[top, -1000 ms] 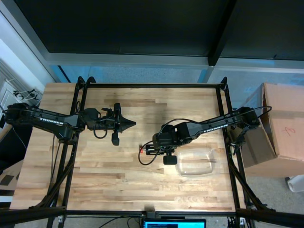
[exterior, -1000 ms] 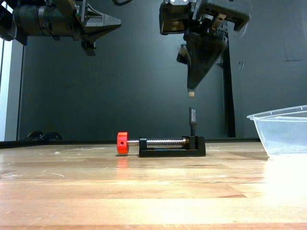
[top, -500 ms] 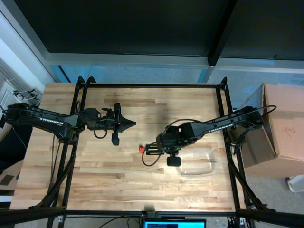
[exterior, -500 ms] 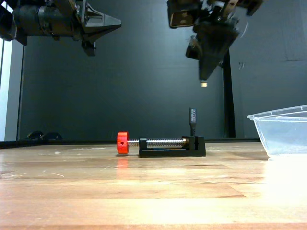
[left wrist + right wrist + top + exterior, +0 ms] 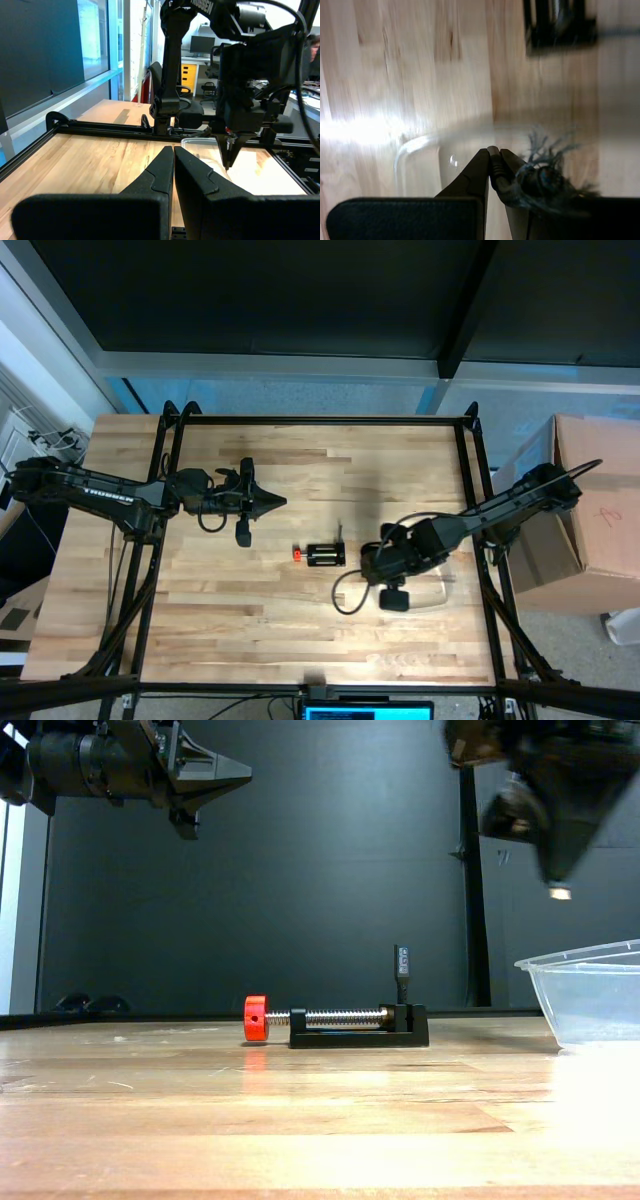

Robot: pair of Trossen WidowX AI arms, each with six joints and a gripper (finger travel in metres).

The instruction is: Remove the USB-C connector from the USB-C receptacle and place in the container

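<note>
The left gripper (image 5: 278, 502) hangs high above the pale wooden worktop (image 5: 300, 1120) on its left half, pointing inward, well apart from everything on the board. Its jaws are pressed together with nothing between them. The right gripper (image 5: 558, 878) points straight down over the left end of the clear plastic container (image 5: 592, 1002), which sits on the worktop at the right. Its jaws are closed on the small pale-tipped USB-C connector (image 5: 560, 893), which pokes out below the tips. The connector is held in the air, above the container's rim and touching nothing else. It is fully clear of its seat, the slim black USB-C receptacle (image 5: 401, 963), which stands upright with its top bare. The receptacle is gripped at one end of a black screw clamp (image 5: 352, 1026) lying near the middle of the worktop, with a red knob (image 5: 255, 1018) at the clamp's other end. The clamp lies to the left of the container and apart from it.
</note>
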